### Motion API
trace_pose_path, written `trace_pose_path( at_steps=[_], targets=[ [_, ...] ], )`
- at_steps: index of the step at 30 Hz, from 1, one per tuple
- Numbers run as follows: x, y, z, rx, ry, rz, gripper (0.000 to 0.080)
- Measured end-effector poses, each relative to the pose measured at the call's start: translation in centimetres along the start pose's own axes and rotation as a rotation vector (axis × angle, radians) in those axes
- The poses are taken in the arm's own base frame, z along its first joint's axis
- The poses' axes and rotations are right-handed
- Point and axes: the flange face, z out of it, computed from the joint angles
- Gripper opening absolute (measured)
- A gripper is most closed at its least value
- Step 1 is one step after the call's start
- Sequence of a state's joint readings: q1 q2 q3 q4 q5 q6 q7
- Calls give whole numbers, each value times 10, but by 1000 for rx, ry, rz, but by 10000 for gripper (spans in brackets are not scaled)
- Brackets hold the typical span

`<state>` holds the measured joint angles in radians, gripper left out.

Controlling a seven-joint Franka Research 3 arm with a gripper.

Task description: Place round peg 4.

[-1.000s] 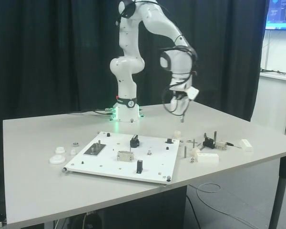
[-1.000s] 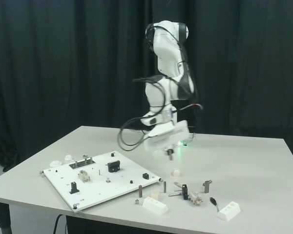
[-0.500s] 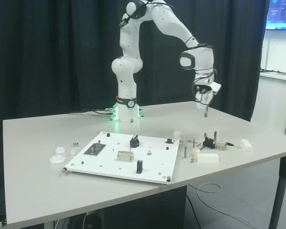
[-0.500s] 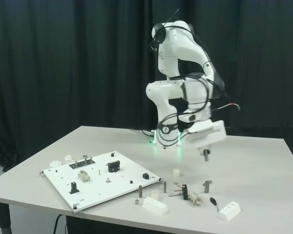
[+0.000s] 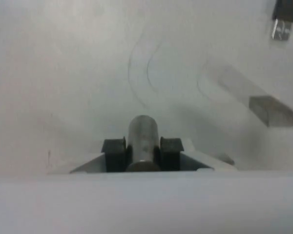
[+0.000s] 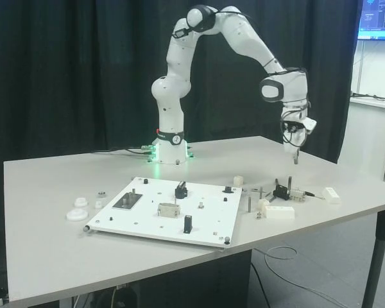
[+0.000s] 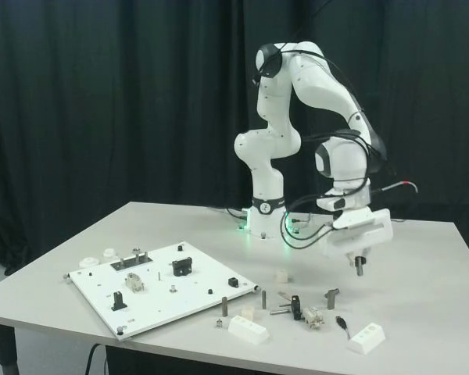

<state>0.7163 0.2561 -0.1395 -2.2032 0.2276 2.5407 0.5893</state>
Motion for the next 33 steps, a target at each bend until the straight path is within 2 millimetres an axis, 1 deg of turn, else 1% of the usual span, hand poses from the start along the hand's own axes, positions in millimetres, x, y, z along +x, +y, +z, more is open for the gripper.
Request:
trace_pose_path(
  at_steps=[8,13,18,25,33],
  targets=[
    [24,-18,24,-44,-40,14,145],
    [38,-22,37,-78,-74,25,145],
    [47,-27,45,-104,-99,33,145],
    [53,-32,55,-118,-110,33,145],
    [51,-36,64,-127,-113,26,145]
  ],
)
